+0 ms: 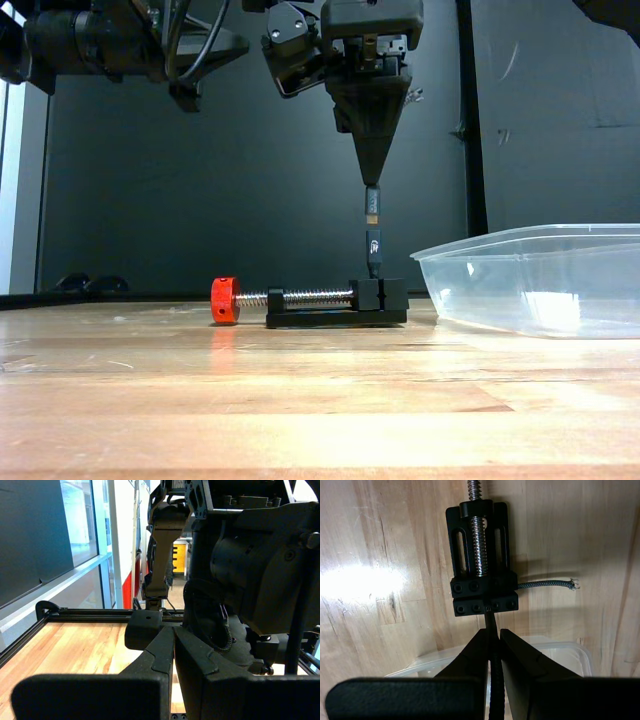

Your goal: Pick the USB-C connector and install on taskboard

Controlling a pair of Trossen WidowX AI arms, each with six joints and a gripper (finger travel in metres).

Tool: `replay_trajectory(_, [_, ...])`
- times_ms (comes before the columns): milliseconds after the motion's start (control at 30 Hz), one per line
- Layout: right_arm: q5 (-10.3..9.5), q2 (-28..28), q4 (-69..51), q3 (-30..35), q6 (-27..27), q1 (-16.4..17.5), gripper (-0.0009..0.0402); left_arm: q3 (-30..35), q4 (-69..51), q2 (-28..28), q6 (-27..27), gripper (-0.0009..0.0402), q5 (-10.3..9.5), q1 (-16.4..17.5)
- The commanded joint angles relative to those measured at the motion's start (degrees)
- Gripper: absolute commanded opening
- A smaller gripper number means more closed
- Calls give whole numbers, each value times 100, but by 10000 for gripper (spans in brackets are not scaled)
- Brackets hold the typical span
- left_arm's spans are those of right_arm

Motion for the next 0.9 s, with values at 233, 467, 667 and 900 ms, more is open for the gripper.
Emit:
replay_trajectory(233, [2,90,31,-9,-4,2,0,0,0,2,2,0,2,0])
replay_trajectory(467, [9,87,-13,-9,0,4,0,0,0,2,2,0,4,0])
replay_trajectory(667, [17,87,-39,-9,-20,2,0,0,0,2,2,0,2,2])
replay_trajectory(900, [22,87,-35,-11,-59,2,0,0,0,2,2,0,2,2])
